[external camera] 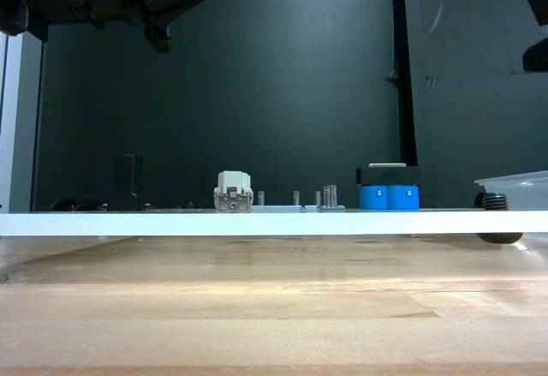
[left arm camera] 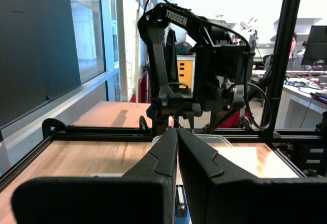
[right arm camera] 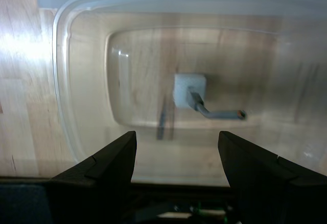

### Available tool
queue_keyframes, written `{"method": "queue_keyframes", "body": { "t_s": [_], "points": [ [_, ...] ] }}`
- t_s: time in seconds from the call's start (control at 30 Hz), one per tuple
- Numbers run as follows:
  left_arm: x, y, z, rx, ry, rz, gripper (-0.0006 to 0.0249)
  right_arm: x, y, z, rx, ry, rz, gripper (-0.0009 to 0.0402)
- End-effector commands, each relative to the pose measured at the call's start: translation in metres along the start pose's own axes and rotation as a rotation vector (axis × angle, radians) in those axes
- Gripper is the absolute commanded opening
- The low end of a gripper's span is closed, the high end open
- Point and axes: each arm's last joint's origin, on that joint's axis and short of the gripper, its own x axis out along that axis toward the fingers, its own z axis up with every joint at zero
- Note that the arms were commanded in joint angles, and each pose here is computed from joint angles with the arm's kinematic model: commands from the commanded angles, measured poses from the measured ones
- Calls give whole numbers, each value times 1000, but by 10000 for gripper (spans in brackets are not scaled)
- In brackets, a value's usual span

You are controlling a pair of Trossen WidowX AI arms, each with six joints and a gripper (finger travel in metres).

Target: Pick the RJ45 connector and install on the taskboard

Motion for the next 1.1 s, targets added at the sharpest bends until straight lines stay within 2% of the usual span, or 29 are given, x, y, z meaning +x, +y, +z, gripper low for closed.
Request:
{"method": "queue_keyframes", "body": {
  "t_s": [0.03, 0.2, 0.6, 0.97, 1.1],
  "points": [
    [0, 0, 0, 0, 0, 0, 1, 9, 3, 2, 12, -4, 24, 224],
    [0, 0, 0, 0, 0, 0, 1, 20, 5, 1, 20, -27, 41, 208],
    [0, 0, 0, 0, 0, 0, 1, 38, 6, -1, 19, -52, 58, 126],
    [0, 0, 0, 0, 0, 0, 1, 56, 3, -7, 46, -48, 56, 86],
    [0, 0, 0, 0, 0, 0, 1, 59, 2, -8, 53, -40, 51, 55]
  ]
}}
